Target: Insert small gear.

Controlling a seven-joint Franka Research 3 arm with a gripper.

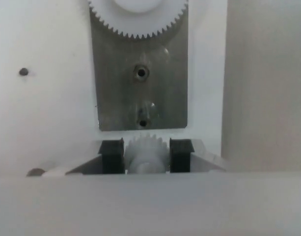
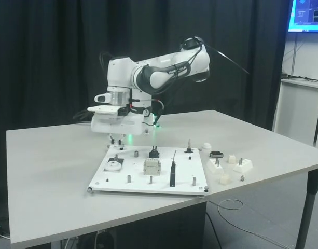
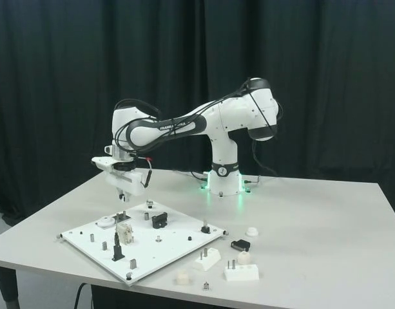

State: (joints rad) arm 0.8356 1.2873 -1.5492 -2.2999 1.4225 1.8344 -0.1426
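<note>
In the wrist view my gripper (image 1: 146,156) is shut on the small white gear (image 1: 146,147), which sits between the two black fingers (image 1: 112,155). Below it lies a grey metal plate (image 1: 140,83) with two shaft holes; the nearer hole (image 1: 143,122) is just beyond the gear. A large white gear (image 1: 138,17) sits at the plate's far end. In the room views the gripper (image 2: 115,139) (image 3: 123,195) hangs a little above the white board (image 2: 184,181) (image 3: 174,248), over its corner beside the large gear (image 2: 113,166) (image 3: 107,222).
The board carries several upright pegs, a grey block (image 2: 151,167), and black connectors (image 2: 172,174). Loose white parts (image 2: 242,166) (image 3: 241,273) and a small black part (image 2: 217,154) lie on the grey table (image 2: 50,155) beside the board.
</note>
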